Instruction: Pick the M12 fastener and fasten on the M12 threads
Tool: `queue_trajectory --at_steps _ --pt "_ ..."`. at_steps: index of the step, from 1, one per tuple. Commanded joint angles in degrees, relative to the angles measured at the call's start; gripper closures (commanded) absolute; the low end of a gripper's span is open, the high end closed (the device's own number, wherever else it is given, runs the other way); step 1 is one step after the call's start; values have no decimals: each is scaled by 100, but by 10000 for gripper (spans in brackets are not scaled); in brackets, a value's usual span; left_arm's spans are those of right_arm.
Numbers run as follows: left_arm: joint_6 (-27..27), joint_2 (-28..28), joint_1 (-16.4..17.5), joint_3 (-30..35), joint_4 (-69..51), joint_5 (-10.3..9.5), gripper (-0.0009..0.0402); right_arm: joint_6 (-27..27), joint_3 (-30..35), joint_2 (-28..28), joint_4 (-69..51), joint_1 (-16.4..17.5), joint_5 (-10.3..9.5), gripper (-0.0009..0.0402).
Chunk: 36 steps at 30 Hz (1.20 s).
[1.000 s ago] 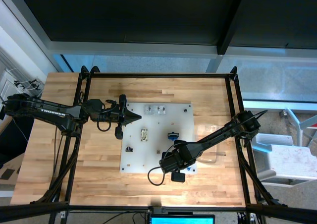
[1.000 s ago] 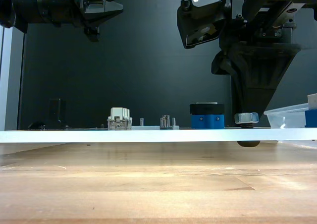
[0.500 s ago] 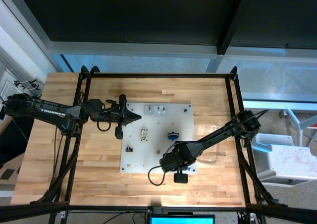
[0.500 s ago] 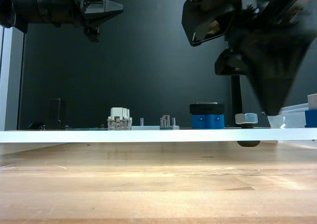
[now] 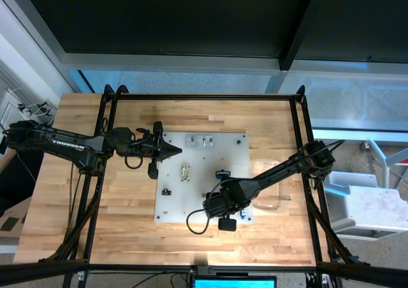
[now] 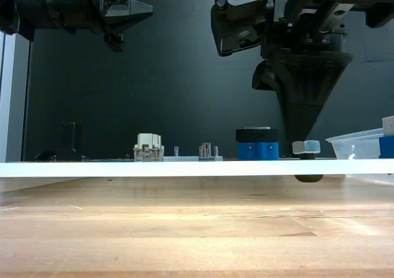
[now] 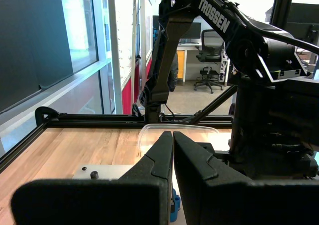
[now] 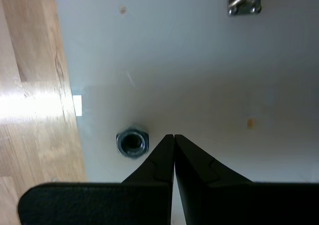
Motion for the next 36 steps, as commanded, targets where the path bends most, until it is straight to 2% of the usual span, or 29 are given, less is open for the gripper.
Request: queue_trajectory --at_steps 1,12,14,16,18,20,22,23,24,26,31,32,36 --pt "0 0 2 0 0 0 393 -2 -20 9 28 0 -13 393" --pt "0 0 0 0 0 0 393 13 -90 9 74 0 -72 393" --pt "0 0 2 0 0 0 393 4 -96 9 116 0 -214 393" --pt "0 0 0 0 0 0 393 4 -127 9 199 0 -476 393" --pt "0 0 2 0 0 2 393 -17 -151 9 192 0 -883 393" --pt "0 0 0 0 0 0 393 -46 -151 7 107 -2 -1532 393" --pt "0 0 0 0 0 0 393 -42 -151 -22 42 2 -2033 393" --pt "0 0 0 0 0 0 393 -39 -151 -31 15 4 -2170 393" --pt "0 0 2 0 0 2 393 -26 -151 -37 -2 9 -2225 393" --pt "0 0 0 0 2 0 393 -7 -151 -70 7 9 -2184 393" --pt "0 0 0 0 -2 2 393 55 -107 -81 4 11 -1694 393" --pt "0 -2 0 0 7 0 393 92 -79 -94 9 11 -1552 393" --pt "0 0 2 0 -4 0 393 208 52 -103 -4 11 -776 393"
